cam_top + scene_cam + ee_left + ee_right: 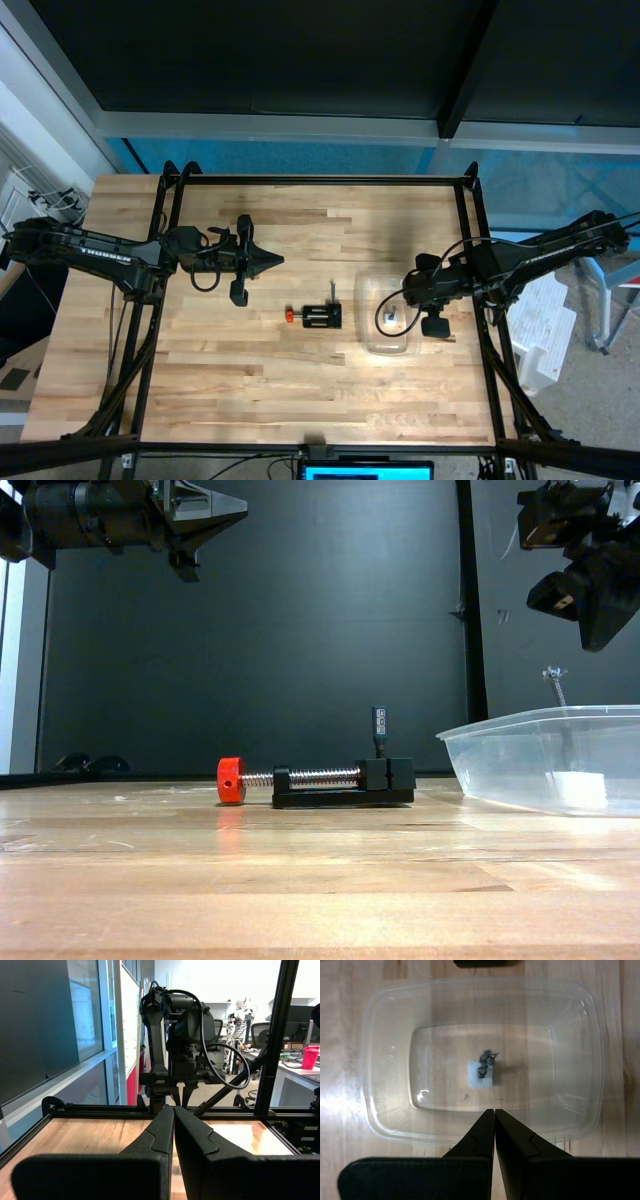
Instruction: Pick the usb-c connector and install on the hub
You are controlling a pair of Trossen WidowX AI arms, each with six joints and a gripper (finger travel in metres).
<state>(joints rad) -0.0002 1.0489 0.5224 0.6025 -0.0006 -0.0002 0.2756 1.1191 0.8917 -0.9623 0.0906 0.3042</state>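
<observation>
The right end effector (pixel 494 1110) is held closed above the tray (pixel 379 1116), the left end effector (pixel 173 1108) closed well apart from it — the usb-c connector (pixel 486 1060) inside may be toppled if approached unopened.

Tabletop (pixel 250 380) of pale wooden strips, seen from above its near edge. A black frame rail (pixel 320 181) runs along the 12 o'clock edge. Near the centre lies a small black vise (pixel 322 317), its screw pointing to 9 o'clock and ending in a red knob (pixel 290 315). At 3 o'clock of the vise, near it but apart, a clear plastic container (pixel 366 300) rests flat on the wood, open side up.
</observation>
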